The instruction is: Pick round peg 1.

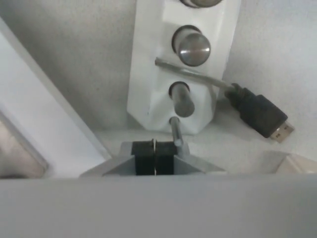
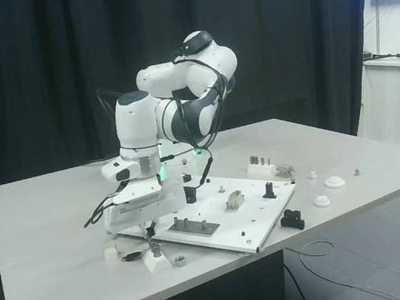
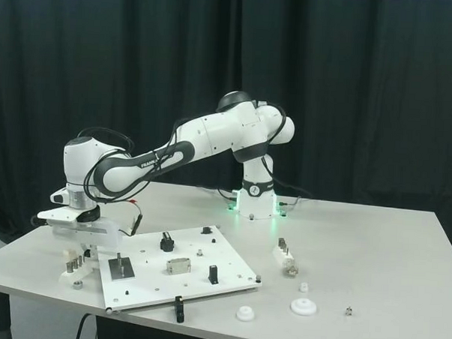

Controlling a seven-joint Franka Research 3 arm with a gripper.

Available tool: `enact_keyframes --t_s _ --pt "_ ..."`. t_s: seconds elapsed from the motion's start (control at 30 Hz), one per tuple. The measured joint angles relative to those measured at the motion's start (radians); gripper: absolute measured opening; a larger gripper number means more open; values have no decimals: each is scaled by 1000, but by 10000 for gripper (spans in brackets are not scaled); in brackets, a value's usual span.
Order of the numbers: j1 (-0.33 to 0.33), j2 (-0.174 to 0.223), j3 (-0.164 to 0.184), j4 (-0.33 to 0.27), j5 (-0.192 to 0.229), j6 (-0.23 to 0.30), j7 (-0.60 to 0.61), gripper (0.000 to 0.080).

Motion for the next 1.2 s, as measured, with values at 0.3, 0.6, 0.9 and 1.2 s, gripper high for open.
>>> enact_keyframes --t_s 0.3,0.6,0.9,1.2 --pt "-1 -18 -21 4 -2 -18 0 1" --pt "-1 -18 -66 29 -2 -77 0 1" --pt "-1 -18 -95 42 -3 -114 0 1" --pt "-1 -17 -115 48 -3 -152 14 214"
